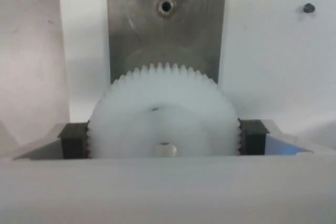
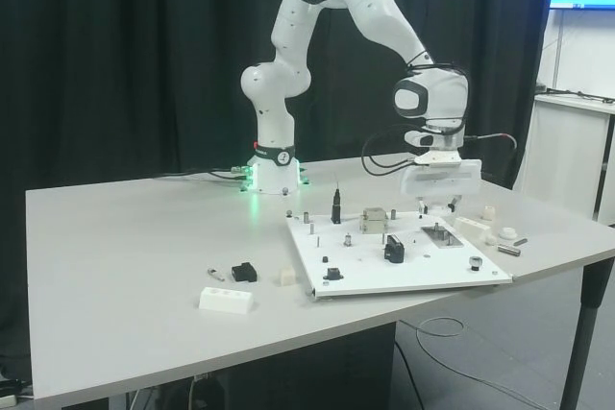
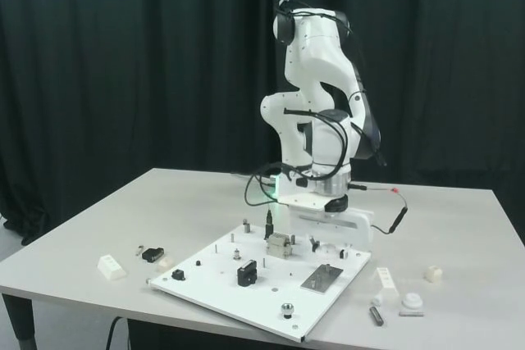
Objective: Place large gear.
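Only in the wrist view is the large gear (image 1: 164, 116) being shown plainly: the white toothed wheel is being gripped at its two sides by the black pads (image 1: 73, 140) of the claw (image 1: 164, 141), so the claw is clenched on it. Behind the gear in that view a grey metal plate (image 1: 167, 22) with a small hole (image 1: 166, 7) is being shown, flanked by the white board (image 1: 268, 51). In the two room views the gear itself is hard to make out; in the second room view only a pale shape is being seen under the claw (image 3: 326, 245), and in the first room view the claw (image 2: 438, 205) is being held just above the metal plate (image 2: 440, 235), with the gear not told apart from the fingers. The room views are giving what the wrist view is not: the white board (image 2: 404, 276) is being carried near the front right corner of the grey worktop (image 2: 135, 237), with small pegs and black parts on it too small to be named. The lower half of the gear is being cut off in the wrist view by the claw's white body. The arm (image 3: 316, 112) is being held arched up from its base at the back of the worktop, the wrist being pointed straight down over the board.
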You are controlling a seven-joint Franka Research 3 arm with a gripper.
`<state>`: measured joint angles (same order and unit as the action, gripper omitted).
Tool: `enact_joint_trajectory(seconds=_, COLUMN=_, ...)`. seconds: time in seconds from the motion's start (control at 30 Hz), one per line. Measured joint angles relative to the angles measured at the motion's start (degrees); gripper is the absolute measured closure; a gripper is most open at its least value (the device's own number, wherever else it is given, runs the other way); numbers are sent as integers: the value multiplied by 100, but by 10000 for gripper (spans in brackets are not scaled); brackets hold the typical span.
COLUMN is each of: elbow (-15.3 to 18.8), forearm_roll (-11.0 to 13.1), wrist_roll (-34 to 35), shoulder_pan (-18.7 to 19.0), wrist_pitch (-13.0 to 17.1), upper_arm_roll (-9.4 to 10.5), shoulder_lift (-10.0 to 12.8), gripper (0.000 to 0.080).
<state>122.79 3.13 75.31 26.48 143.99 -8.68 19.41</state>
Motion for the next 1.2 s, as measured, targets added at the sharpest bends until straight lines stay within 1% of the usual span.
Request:
enact_joint_trajectory(seconds=0.2, elbow=0, forearm_roll=-1, wrist_roll=0, shoulder_pan=0, wrist_pitch=-51, upper_arm_roll=-25, shoulder_lift=-65, gripper=207)
enact_joint_trajectory(seconds=0.93, elbow=5, forearm_roll=-29, wrist_roll=-129, shoulder_pan=0, wrist_pitch=-51, upper_arm_roll=-70, shoulder_lift=-60, gripper=207)
enact_joint_trajectory(seconds=1.07, elbow=-3, forearm_roll=-68, wrist_roll=-135, shoulder_pan=0, wrist_pitch=-49, upper_arm_roll=-114, shoulder_lift=-60, gripper=207)
enact_joint_trajectory(seconds=1.2, elbow=-32, forearm_roll=-181, wrist_roll=-137, shoulder_pan=-2, wrist_pitch=-45, upper_arm_roll=-220, shoulder_lift=-60, gripper=207)
